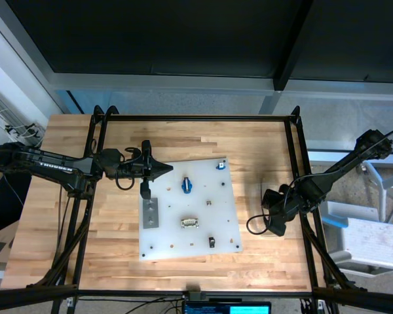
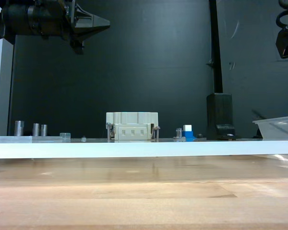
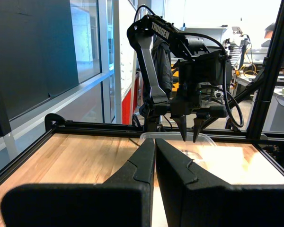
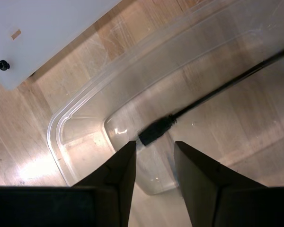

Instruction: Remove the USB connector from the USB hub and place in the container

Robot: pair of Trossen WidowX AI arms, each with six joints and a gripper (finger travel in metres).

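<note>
USB hub [image 1: 211, 243] — a tiny black squarish block — is seen at the near edge of the white square board [image 1: 167, 203]. Beyond, at right, the right gripper [image 4: 154, 144] is held parted over the clear plastic container [image 4: 80, 113], where the thin black USB connector [image 4: 156, 131] is laid, ungripped. Farthest, the left gripper [image 1: 165, 169] is seen closed, high over the board's far-left corner.
</note>
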